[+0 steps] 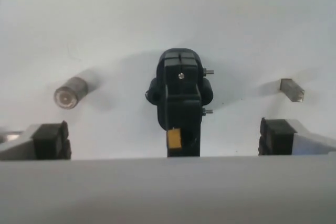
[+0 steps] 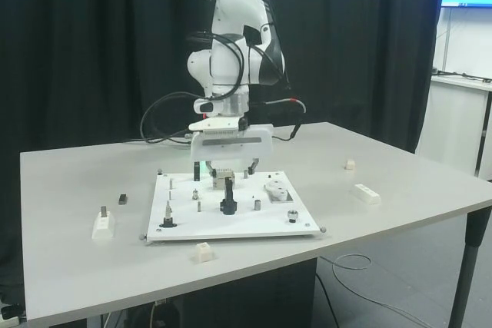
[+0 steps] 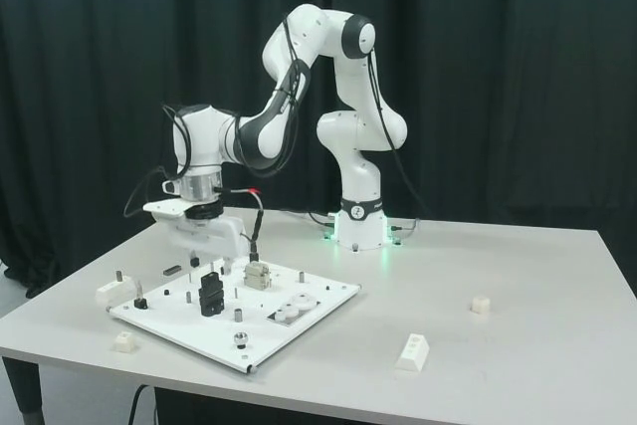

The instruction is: Pick square peg 3.

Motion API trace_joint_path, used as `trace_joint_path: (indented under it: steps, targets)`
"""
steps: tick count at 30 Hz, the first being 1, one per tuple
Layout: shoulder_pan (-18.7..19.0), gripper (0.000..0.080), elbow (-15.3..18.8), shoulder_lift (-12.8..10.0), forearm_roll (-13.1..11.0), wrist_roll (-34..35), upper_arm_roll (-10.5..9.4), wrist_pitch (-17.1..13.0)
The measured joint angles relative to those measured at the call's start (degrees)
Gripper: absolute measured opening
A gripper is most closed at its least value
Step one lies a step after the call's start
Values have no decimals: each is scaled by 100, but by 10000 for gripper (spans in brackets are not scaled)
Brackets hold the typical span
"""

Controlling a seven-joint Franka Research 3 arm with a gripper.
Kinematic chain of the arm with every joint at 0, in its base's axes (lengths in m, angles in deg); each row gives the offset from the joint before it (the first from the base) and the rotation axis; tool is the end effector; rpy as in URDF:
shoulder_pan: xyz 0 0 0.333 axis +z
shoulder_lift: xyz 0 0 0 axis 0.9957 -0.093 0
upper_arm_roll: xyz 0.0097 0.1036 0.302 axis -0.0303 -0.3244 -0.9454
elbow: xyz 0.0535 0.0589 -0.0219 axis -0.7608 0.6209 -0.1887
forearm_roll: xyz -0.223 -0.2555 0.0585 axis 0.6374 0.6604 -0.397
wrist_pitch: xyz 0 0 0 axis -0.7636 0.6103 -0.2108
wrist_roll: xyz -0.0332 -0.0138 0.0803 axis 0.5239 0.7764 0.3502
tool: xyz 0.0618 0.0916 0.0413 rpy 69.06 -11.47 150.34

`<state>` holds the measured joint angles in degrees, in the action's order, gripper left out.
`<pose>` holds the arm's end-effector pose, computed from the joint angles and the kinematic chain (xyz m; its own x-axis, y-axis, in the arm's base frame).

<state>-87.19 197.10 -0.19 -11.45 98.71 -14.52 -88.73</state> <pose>0.5256 -0.2110 0.3248 0.4213 -0.9068 -0.0157 -0.9063 -0.4202 -0.0456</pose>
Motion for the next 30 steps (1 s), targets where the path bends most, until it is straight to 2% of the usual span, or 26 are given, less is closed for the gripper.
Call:
trace_joint_path:
  steps: [11, 30]
  targets:
    - [0, 800, -55, 190, 60, 18, 10, 133]
    - [0, 800, -200, 199, 116, 31, 24, 162]
